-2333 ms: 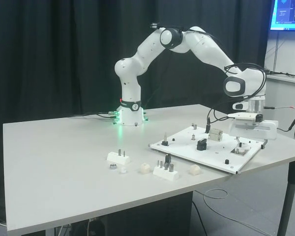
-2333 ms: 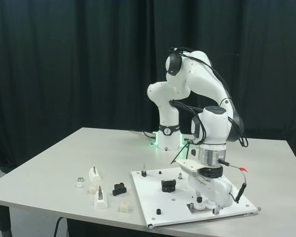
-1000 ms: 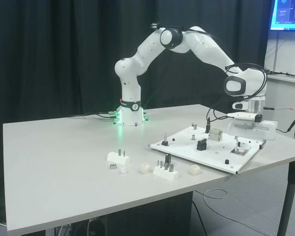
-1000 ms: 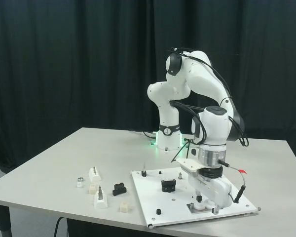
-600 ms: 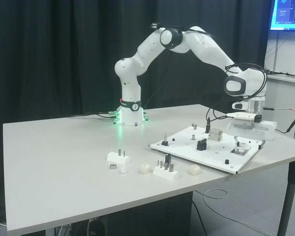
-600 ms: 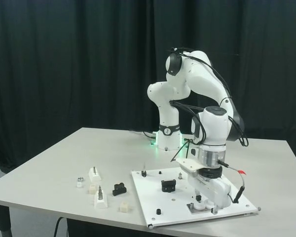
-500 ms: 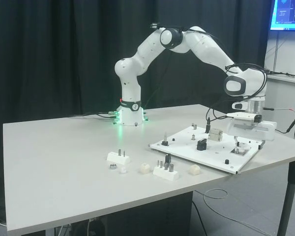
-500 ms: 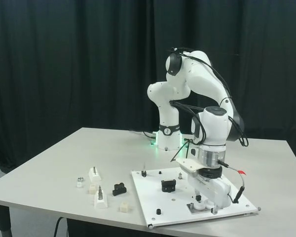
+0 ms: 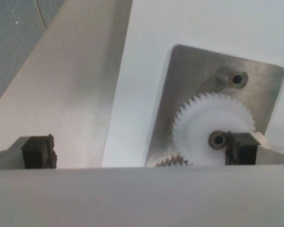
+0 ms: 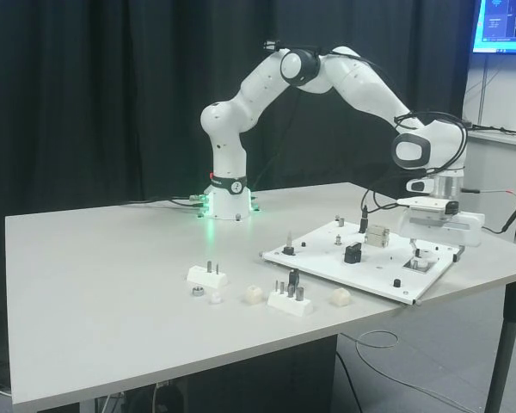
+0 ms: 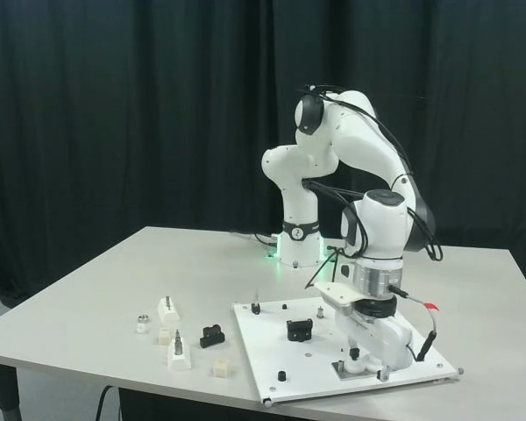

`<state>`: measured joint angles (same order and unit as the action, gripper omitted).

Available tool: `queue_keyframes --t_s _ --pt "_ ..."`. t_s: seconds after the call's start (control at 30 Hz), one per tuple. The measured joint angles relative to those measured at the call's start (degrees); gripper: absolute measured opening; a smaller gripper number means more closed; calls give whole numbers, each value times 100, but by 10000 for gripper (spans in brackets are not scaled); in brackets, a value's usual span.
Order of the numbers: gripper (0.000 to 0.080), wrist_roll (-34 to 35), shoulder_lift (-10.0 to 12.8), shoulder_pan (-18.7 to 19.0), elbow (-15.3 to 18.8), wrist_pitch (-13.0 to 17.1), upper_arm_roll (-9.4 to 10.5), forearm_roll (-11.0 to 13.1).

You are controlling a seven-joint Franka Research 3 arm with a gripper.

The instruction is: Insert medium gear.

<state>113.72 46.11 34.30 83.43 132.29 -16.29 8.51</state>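
White gear [image 9: 206, 130]: 1, seated on plate [image 9: 189, 75] | pegs: 2 | fingers [image 9: 38, 151]: 2, released.

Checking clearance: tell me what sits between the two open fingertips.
In the wrist view, part of the white gear, grey plate and white board lie between the fingers.

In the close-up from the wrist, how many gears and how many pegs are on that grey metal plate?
Gears: 2 (large white gear; small gear, mostly hidden)
Pegs: 2 (bare peg; centre peg through the large white gear)
Total: 4
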Motion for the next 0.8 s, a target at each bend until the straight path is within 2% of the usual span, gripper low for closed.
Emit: queue_keyframes --t_s 0.6,0.8 --pt "800 2 8 8 -45 9 -20 -2" --pt "800 2 8 8 -116 -88 -57 -2"
